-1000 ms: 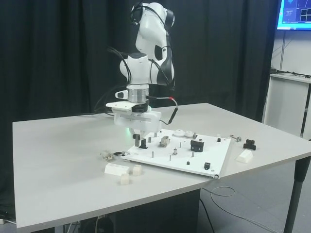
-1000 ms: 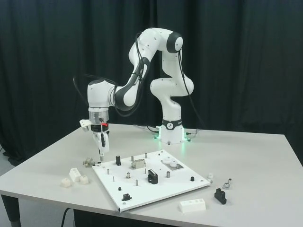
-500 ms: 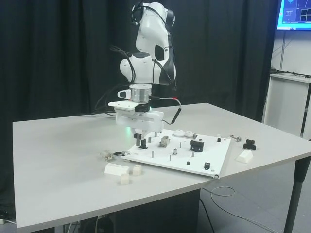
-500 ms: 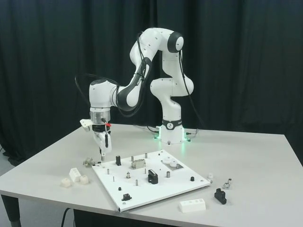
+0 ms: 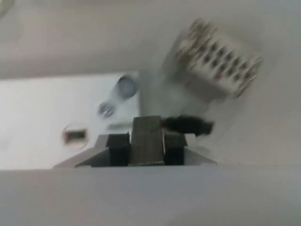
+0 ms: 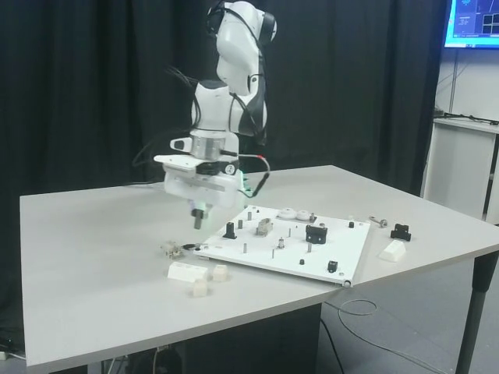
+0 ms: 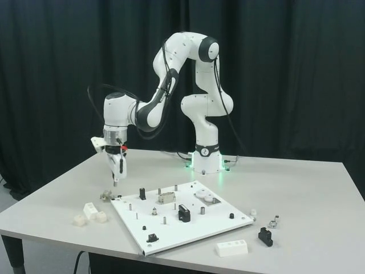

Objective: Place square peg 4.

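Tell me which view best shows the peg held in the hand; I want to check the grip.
The wrist view: the peg fills the gap between the two black fingers, clamped on both sides. Both room views show only a small dark tip below the hand, raised beside the white board.

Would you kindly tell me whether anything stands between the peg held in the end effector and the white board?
Nothing visible does. The end effector holds the peg in open air above a corner of the white board, near the small connector on the table.
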### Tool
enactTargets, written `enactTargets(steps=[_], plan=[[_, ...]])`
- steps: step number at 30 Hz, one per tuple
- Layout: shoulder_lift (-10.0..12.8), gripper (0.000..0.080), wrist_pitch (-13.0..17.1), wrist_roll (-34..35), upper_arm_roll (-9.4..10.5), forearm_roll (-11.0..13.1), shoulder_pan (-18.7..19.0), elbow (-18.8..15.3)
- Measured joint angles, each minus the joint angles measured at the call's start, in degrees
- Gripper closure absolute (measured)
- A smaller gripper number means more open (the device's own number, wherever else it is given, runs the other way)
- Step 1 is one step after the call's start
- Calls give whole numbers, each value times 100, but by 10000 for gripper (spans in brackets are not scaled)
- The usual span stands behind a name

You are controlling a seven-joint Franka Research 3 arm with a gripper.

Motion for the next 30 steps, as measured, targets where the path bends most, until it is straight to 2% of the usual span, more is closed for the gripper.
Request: enactTargets(steps=[9, 19, 24, 30], plan=[[12, 648, 584, -409, -285, -104, -154, -61], [93, 648, 1092, -822, -285, -38, -572, -63], [157, 648, 1245, -995, -245, 136, -695, -57], [334, 648, 1445, -1304, -138, 569, -810, 23]])
